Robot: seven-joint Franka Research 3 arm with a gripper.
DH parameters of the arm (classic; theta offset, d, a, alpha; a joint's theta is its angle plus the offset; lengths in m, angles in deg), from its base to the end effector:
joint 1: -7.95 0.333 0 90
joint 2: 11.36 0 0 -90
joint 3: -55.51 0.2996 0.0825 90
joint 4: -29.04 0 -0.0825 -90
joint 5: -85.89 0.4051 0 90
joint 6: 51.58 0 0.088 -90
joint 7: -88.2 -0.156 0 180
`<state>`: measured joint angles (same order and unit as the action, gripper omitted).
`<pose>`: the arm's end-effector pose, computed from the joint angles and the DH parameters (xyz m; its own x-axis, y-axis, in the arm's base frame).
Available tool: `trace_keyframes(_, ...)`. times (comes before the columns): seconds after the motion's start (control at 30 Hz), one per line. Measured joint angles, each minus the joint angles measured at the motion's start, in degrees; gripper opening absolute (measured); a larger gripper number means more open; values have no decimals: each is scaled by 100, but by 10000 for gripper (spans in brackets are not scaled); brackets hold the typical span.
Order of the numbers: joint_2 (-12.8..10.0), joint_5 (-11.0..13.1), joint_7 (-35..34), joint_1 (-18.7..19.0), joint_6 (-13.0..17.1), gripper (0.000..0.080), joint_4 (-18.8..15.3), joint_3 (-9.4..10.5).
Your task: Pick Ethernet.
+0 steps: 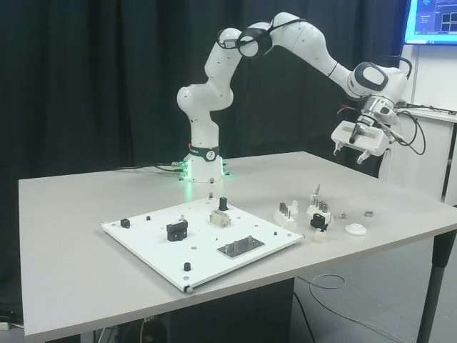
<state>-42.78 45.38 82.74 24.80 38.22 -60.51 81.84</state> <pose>0.5436 0.3362 0.2687 0.6802 0.5973 -0.4250 0.7325 -0.5331 0.4233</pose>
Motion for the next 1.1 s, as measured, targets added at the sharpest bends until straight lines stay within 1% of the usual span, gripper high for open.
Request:
trace_keyframes(0.37, 67, 197, 367, -85, 148, 800, 0, 31)
trace_keyframes(0.6, 119, 339, 551, -128, 177, 800, 0, 31)
trace_keyframes(0.9, 215, 569, 803, -167, 182, 800, 0, 31)
trace_keyframes(1.1, 288, 765, 912, -191, 190, 800, 0, 29)
